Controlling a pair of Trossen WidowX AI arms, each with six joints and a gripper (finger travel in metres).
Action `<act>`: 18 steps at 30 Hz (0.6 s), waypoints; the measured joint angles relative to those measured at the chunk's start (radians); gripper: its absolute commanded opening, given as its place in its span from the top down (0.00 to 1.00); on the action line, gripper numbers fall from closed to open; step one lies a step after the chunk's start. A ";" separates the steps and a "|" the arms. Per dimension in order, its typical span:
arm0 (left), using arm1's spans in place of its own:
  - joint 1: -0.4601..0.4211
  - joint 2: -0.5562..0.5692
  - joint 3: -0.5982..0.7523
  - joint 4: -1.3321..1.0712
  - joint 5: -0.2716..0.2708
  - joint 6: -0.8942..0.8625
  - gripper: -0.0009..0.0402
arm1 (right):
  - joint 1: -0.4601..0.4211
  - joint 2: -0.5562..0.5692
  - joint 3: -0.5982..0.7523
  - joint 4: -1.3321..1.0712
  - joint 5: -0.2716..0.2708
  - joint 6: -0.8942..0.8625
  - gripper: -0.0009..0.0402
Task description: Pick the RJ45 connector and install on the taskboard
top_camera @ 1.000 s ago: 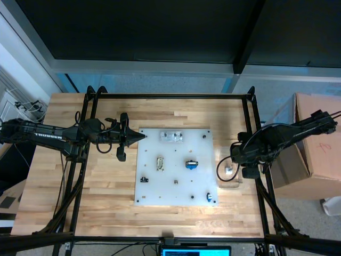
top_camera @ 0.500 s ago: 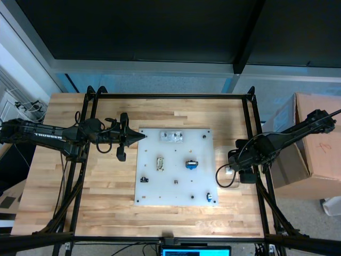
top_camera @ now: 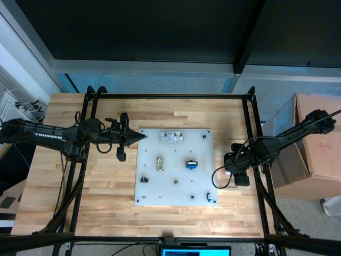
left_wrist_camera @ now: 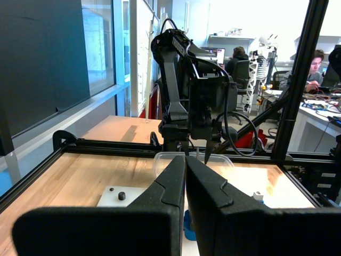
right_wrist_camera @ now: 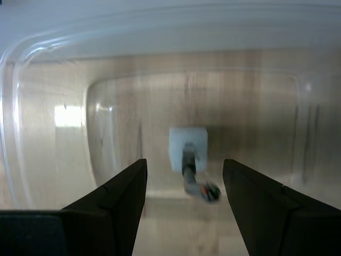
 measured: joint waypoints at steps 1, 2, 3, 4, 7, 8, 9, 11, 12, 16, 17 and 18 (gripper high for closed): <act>0.000 0.000 0.000 0.000 0.000 0.000 0.98 | 0.000 0.000 -0.010 0.010 0.000 0.000 0.54; 0.000 0.000 0.000 0.000 0.000 0.000 0.98 | 0.000 0.001 -0.022 0.020 0.000 0.000 0.55; 0.000 0.000 0.000 0.000 0.000 0.000 0.98 | 0.001 0.003 -0.032 0.028 0.000 0.001 0.56; 0.000 0.000 0.000 0.000 0.000 0.000 0.98 | 0.001 0.005 -0.041 0.035 -0.001 0.003 0.58; 0.000 0.000 0.000 0.000 0.000 0.000 0.98 | 0.002 0.007 -0.054 0.039 -0.001 0.010 0.63; 0.000 0.000 0.000 0.000 0.000 0.000 0.98 | 0.002 0.007 -0.054 0.040 -0.001 0.011 0.65; 0.000 0.000 0.000 0.000 0.000 0.000 0.98 | 0.002 0.007 -0.054 0.041 -0.001 0.013 0.67; 0.000 0.000 0.000 0.000 0.000 0.000 0.98 | 0.002 0.007 -0.056 0.042 -0.001 0.013 0.72; 0.000 0.000 0.000 0.000 0.000 0.000 0.98 | 0.003 0.007 -0.056 0.042 -0.001 0.013 0.75; 0.000 0.000 0.000 0.000 0.000 0.000 0.98 | 0.003 0.007 -0.058 0.043 0.009 0.024 0.85; 0.000 0.000 0.000 0.000 0.000 0.000 0.98 | 0.003 0.007 -0.058 0.043 0.020 0.029 0.88; 0.000 0.000 0.000 0.000 0.000 0.000 0.98 | 0.004 0.007 -0.058 0.042 0.026 0.031 0.91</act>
